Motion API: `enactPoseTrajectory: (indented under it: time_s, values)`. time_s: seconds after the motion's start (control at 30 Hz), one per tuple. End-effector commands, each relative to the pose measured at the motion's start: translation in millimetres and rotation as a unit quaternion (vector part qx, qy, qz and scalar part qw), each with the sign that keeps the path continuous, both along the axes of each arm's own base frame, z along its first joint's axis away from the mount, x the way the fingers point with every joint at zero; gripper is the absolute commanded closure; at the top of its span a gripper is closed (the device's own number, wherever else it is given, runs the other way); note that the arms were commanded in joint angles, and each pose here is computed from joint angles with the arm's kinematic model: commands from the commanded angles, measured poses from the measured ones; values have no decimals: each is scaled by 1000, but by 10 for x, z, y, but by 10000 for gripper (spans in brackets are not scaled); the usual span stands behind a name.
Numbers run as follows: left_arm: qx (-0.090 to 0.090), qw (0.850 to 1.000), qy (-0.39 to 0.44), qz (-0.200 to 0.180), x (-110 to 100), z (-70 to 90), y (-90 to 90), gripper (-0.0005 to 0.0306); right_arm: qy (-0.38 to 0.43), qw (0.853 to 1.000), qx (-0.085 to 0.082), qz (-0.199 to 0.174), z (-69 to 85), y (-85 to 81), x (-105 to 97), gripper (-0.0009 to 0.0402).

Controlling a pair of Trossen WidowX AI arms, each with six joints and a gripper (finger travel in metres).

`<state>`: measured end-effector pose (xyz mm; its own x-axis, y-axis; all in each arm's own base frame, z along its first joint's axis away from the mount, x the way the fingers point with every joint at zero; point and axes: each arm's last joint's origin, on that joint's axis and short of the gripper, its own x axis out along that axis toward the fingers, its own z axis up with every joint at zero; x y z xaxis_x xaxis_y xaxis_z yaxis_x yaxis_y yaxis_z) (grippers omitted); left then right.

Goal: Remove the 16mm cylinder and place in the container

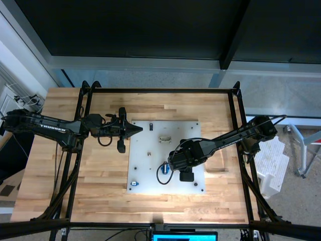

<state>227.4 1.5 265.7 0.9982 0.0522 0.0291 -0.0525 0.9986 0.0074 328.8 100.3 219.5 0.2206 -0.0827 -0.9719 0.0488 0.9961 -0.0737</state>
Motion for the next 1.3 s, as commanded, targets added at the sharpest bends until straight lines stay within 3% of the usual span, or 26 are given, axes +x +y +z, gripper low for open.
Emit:
enactPoseTrajectory:
  time_s: [0.03, 0.5, 1.3]
  values:
    - [0, 1000, 0, 0, 1, 1, 0, 300, -3, 1000, 1, -1, -3, 1, 4, 220]
    - [0, 1000, 0, 0, 1, 1, 1, 300, 19, 1000, 3, 0, -209, 32, 87, 220]
    - [0, 1000, 0, 0, 1, 1, 1, 300, 16, 1000, 3, 1, -225, 37, 101, 220]
